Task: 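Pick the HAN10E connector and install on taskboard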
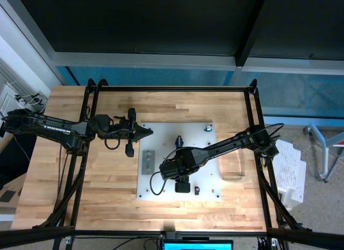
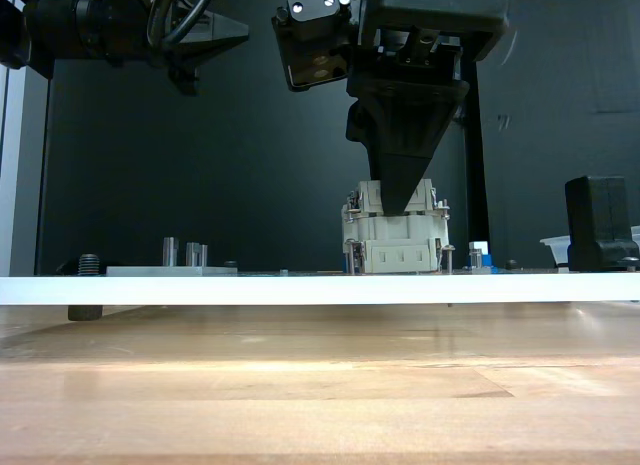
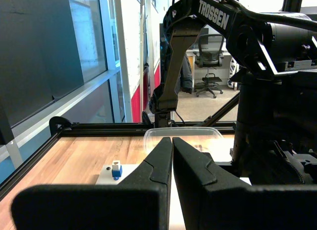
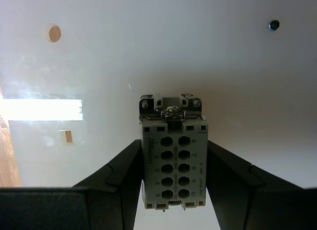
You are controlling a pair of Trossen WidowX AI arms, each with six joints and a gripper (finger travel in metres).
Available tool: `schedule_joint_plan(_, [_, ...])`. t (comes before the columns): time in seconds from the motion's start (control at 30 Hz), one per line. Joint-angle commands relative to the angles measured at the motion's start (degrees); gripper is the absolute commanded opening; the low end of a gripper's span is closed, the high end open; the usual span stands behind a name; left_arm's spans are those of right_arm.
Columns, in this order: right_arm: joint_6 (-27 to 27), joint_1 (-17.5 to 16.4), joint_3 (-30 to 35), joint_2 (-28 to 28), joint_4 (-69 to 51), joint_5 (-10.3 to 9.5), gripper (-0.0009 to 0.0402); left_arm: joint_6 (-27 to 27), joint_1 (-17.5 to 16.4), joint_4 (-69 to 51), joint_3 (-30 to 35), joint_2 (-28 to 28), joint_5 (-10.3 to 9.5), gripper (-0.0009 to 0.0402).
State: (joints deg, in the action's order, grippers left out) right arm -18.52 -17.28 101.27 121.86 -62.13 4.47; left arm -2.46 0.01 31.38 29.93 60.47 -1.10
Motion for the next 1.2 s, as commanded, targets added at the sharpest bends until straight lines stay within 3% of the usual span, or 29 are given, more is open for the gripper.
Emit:
schedule_joint_plan(0.03, [-0.04, -0.02, 0.11, 0.13, -0.20, 0.00, 0.0031, 0.00, 0.00, 0.00, 0.02, 0.02, 0.02, 0.0001])
schedule_joint_plan(0.23, [-0.04, -0.09, 0.11, -0.39, -0.24, -0.04, 0.0090, 0.00, 0.00, 0.00, 0.02, 0.02, 0.02, 0.0001])
schedule_joint_plan(0.77, [0.00, -0.22, 0.11, -2.86, -1.22, 0.02, 0.0303, 0.00, 0.00, 0.02, 0.02, 0.02, 0.02, 0.0001])
schedule_joint_plan(0.93, [-0.04, -0.26, 0.11, -4.55, -2.32, 0.07, 0.0331, 0.00, 0.00, 0.02, 0.02, 0.00, 0.02, 0.0001])
schedule_joint_plan(1.2, [-0.02, -0.31, 0.11, -8.26, -3.19, 0.48, 0.0333, 0.00, 0.00, 0.02, 0.02, 0.00, 0.02, 0.0001])
